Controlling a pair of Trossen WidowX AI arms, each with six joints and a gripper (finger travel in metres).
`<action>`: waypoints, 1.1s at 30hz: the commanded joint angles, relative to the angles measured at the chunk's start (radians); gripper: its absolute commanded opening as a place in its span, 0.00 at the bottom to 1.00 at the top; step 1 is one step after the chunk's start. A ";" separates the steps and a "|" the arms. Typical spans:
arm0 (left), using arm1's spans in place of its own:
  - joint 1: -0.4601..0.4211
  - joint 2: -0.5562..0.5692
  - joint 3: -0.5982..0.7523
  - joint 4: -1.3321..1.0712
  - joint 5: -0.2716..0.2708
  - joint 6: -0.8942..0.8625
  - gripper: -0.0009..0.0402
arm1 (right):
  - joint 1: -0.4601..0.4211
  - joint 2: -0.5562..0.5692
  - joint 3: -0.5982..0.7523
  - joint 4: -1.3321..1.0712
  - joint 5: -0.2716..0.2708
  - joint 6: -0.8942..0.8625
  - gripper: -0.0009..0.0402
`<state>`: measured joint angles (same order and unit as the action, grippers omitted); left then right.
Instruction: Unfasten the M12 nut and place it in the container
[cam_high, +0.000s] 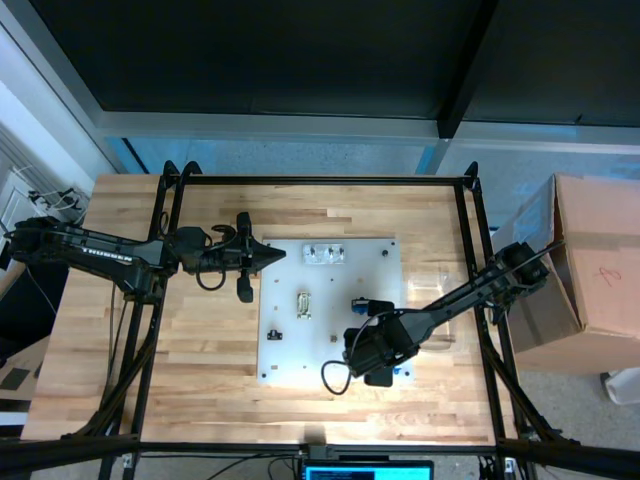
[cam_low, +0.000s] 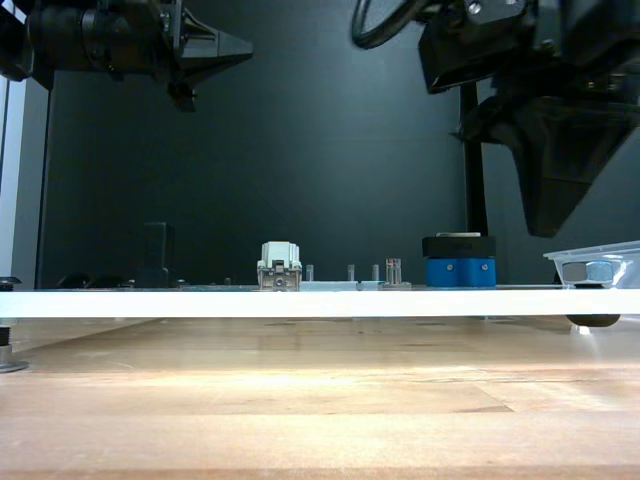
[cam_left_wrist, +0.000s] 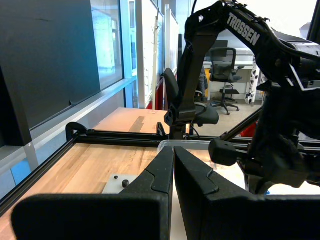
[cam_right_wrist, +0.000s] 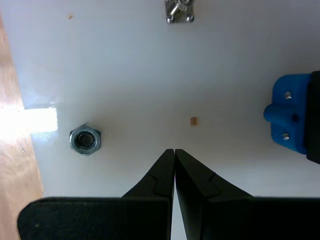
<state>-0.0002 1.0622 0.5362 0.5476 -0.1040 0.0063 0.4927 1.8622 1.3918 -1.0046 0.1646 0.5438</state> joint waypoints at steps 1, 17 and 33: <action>0.000 0.000 0.000 0.001 -0.001 0.000 0.02 | 0.003 -0.006 0.000 0.029 -0.101 0.000 0.02; 0.000 0.000 0.000 0.001 -0.001 0.000 0.02 | 0.007 0.029 -0.035 0.158 -0.273 -0.002 0.02; 0.000 0.000 0.000 0.000 -0.002 0.000 0.02 | 0.006 0.037 0.002 0.002 0.093 0.021 0.02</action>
